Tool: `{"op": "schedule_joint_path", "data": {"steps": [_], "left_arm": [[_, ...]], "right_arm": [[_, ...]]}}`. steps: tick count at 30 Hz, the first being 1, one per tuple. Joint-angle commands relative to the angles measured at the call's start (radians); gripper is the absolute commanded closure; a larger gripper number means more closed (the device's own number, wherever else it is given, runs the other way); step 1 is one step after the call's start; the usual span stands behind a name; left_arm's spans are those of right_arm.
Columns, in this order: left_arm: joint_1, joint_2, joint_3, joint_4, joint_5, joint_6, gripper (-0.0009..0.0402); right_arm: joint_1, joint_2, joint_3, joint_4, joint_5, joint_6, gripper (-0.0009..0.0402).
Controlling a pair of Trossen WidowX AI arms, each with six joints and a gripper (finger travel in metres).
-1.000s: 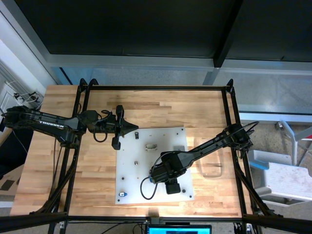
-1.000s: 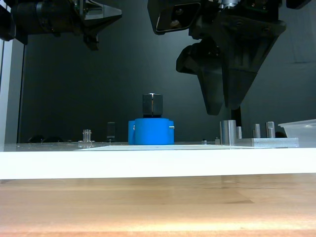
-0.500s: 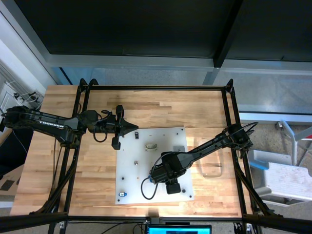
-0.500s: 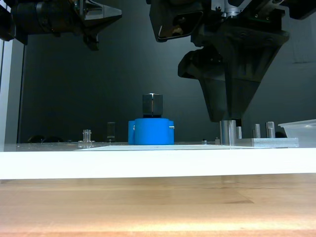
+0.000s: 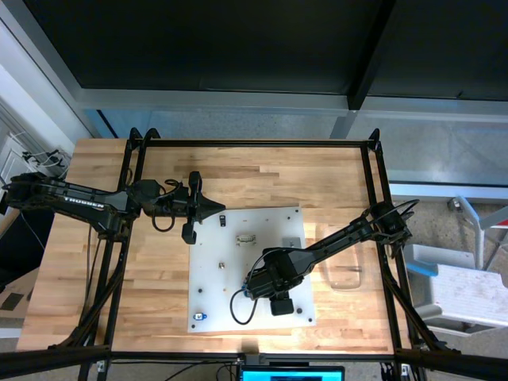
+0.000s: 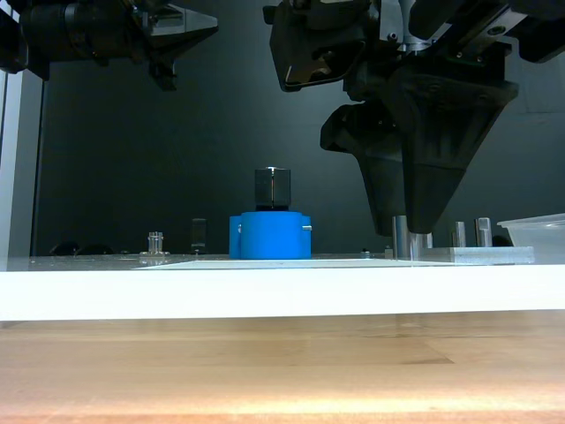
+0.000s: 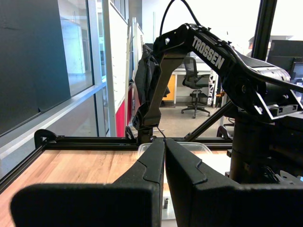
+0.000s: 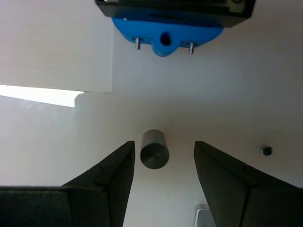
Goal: Pick the 16mm cylinder and place it in the container
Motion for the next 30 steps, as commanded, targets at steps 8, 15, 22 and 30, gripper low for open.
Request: {"op": "schedule_joint_path", "data": {"steps": [8, 15, 22, 30], "left_arm": [[0.0, 0.0, 0.0, 0.0, 0.0, 0.0, 0.0393], [0.0, 0.0, 0.0, 0.0, 0.0, 0.0, 0.0393], [0.0, 0.0, 0.0, 0.0, 0.0, 0.0, 0.0393], [0.0, 0.0, 0.0, 0.0, 0.0, 0.0, 0.0393]], "right_arm": [[0.0, 0.0, -0.007, 0.011, -0.001, 0.002, 0.022], [0.0, 0.0, -0.014, 0.02, -0.002, 0.005, 0.022], [0.0, 0.0, -0.022, 0.034, -0.005, 0.006, 0.0242], [0.0, 0.0, -0.022, 0.034, -0.005, 0.005, 0.0303]]}}
